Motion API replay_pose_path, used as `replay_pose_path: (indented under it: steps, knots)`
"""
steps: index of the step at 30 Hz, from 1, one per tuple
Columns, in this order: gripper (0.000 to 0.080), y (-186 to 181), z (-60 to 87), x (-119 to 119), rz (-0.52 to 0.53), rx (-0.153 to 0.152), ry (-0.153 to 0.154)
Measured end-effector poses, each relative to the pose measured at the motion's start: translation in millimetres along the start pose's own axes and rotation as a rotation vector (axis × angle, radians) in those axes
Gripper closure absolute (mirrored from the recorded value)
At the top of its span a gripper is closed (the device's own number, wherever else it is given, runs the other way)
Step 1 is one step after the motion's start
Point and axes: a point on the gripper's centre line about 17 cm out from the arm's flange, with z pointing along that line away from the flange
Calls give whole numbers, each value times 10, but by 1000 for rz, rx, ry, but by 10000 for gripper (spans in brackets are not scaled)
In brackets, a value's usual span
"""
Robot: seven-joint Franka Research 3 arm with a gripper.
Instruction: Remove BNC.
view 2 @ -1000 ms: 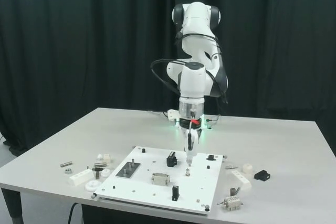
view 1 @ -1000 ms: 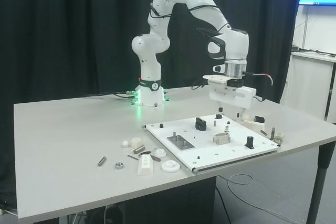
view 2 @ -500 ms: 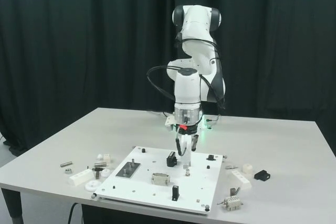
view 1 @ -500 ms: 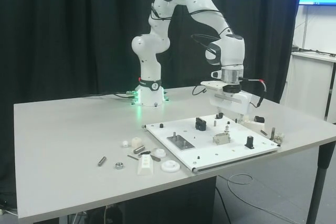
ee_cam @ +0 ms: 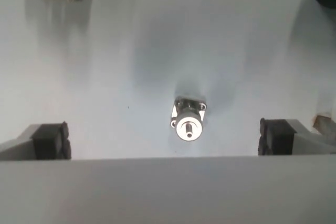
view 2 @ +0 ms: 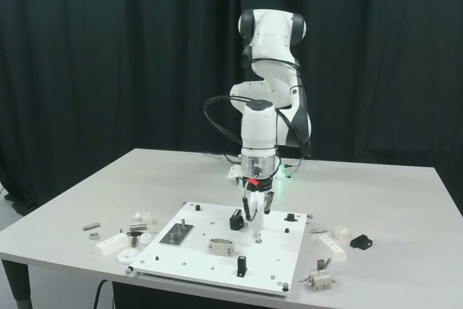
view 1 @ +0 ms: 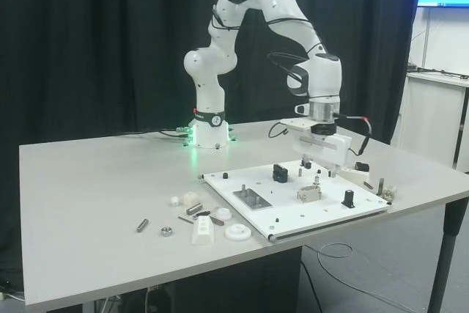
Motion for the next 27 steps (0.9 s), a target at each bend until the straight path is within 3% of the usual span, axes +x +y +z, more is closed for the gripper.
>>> replay_pose_path:
  steps: [27]
  knots:
    - [3,33,223,-58,-30,-9,17]
